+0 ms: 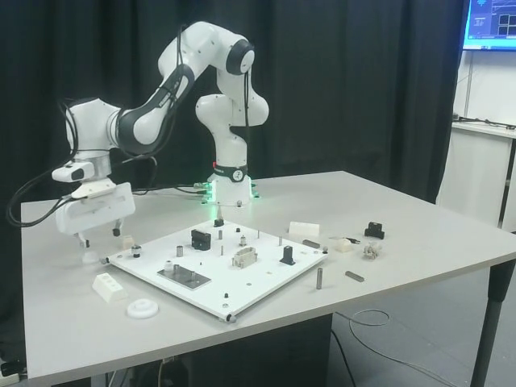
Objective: Remove small gear.
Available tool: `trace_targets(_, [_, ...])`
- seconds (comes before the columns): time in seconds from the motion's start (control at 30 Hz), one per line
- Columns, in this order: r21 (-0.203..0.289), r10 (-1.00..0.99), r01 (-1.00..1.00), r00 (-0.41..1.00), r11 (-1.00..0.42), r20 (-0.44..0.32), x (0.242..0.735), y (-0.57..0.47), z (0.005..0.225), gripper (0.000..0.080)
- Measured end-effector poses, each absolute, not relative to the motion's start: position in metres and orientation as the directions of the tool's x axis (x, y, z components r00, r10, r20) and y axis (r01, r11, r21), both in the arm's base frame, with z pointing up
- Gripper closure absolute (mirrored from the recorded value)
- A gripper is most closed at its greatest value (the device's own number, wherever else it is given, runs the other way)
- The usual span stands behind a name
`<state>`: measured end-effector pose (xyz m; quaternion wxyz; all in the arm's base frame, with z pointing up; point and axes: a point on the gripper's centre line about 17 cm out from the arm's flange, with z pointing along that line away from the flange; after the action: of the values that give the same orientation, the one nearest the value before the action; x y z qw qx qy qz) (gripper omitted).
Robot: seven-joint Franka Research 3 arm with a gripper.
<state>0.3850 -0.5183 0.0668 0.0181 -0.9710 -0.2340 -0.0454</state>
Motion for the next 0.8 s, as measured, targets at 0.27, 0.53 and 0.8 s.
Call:
trace_targets(0.27, [-0.039,0.453,0.461,0.881,-0.886,0.134,0.413,-0.490,0.086,0.0003])
trace_targets(0.53, [-0.045,0.443,0.455,0.882,-0.889,0.161,0.444,-0.463,0.099,0.0003])
trace_targets(0.8, [-0.059,0.381,0.394,0.910,-0.917,0.161,0.473,-0.435,0.102,0.0003])
